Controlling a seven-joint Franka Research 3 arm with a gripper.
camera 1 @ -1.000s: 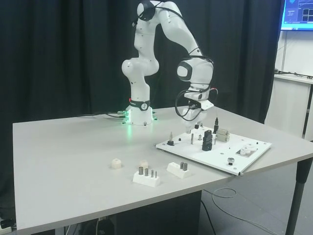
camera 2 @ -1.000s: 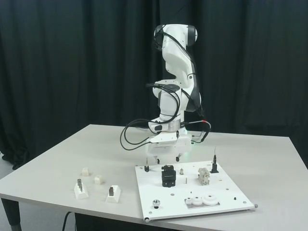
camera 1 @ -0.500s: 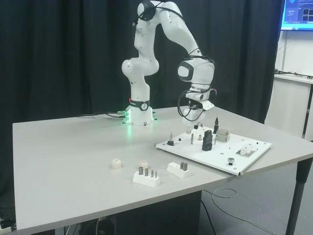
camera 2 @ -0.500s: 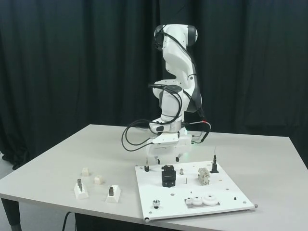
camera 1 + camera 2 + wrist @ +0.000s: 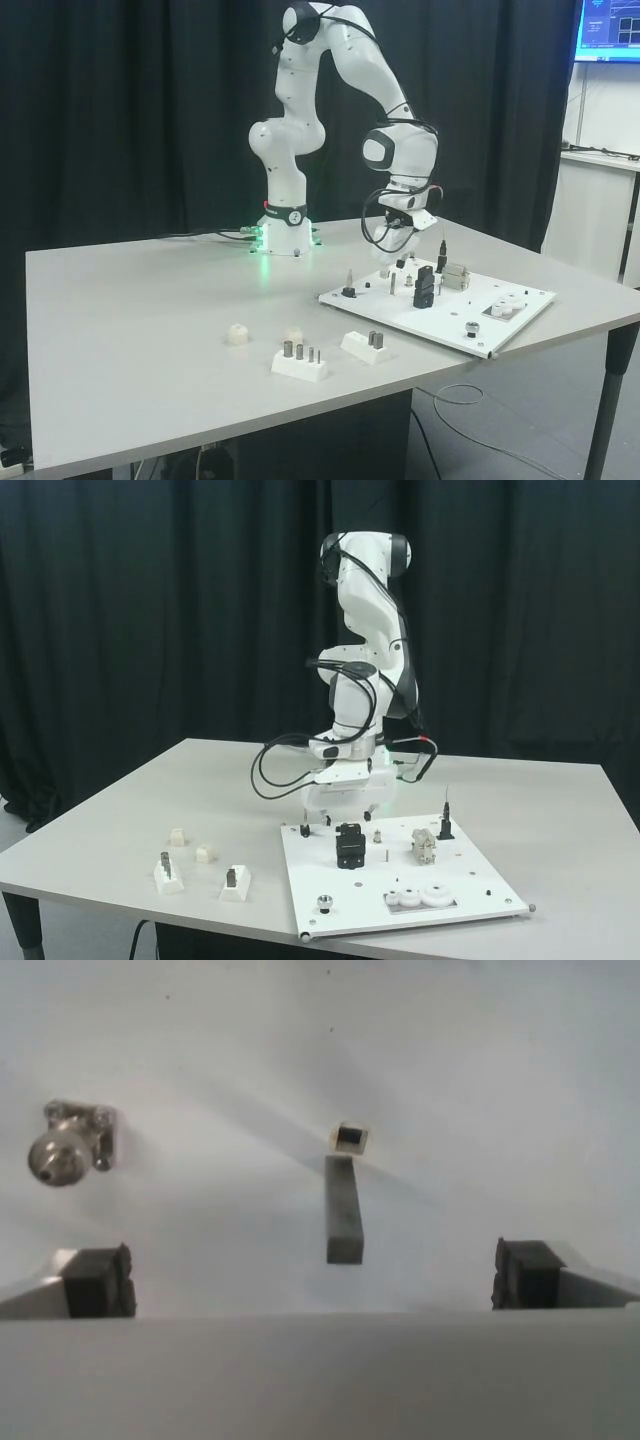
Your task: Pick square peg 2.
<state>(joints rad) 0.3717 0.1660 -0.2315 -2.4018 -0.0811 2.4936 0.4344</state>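
The jaws (image 5: 310, 1280) stand wide open, empty, above the square peg (image 5: 343, 1210); descending off-centre could tip it over.

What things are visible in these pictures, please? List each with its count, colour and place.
table: one, grey, carries everything.
assembly board: one, white, on the table in front of the arm.
square peg: one, grey, upright on the board under the gripper, next to a small square hole.
round-headed metal fitting: one, grey, on the board near the peg.
black block: one, black, on the board.
gears: about three, white, board's front part.
peg holders: two, white, on the table beside the board, with grey pegs standing in them.
small blocks: two, white, on the table behind the holders.
screen: one, far corner of the first room view.
arm: one, white, bolted on the table.
gripper: one, open, black pads, above the peg.
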